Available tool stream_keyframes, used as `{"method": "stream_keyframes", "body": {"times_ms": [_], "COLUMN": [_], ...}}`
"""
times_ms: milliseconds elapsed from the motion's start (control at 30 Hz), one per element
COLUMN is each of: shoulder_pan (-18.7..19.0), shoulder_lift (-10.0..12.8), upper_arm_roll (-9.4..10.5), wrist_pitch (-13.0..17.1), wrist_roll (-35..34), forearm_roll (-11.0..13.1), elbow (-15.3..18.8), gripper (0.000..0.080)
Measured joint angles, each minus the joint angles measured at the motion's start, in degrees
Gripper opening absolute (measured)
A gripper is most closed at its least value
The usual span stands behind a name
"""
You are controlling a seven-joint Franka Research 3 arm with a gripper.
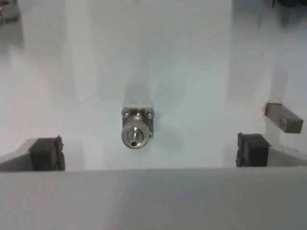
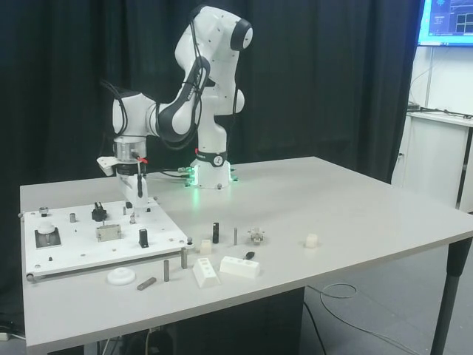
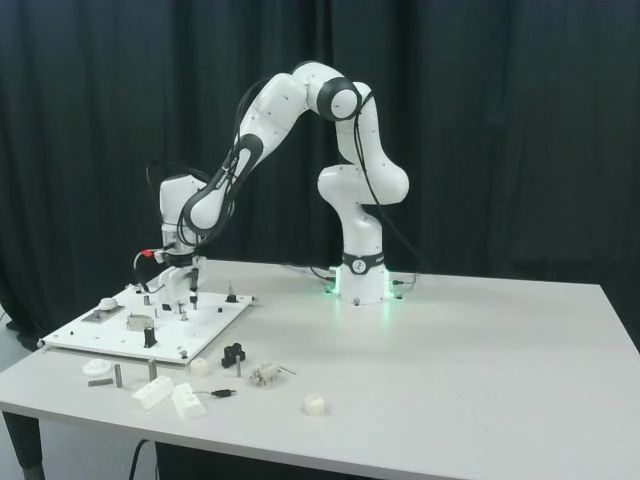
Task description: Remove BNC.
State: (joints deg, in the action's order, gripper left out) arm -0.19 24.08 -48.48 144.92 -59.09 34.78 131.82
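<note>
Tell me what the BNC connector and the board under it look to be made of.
BNC connector: likely bare metal, shiny, with bright glints on its round barrel and flange screws. Board: white, smooth and matte, probably plastic or painted plate; the pictures cannot settle which.

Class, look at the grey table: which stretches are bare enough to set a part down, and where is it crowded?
Bare: the wide stretch of table from the arm's base past the small white cylinder to the far edge. Crowded: the white board under the gripper, and the loose parts by the front edge.
</note>
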Motion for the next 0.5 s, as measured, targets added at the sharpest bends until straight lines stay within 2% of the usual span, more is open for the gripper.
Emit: {"method": "stream_keyframes", "body": {"times_ms": [500], "shoulder_pan": [0.0], "shoulder_lift": [0.22], "upper_arm_roll": [0.22], "wrist_pitch": [0.87], "wrist_roll": [0.83], "forearm_roll": [1.15], "elbow": [0.53], "gripper": [0.08]}}
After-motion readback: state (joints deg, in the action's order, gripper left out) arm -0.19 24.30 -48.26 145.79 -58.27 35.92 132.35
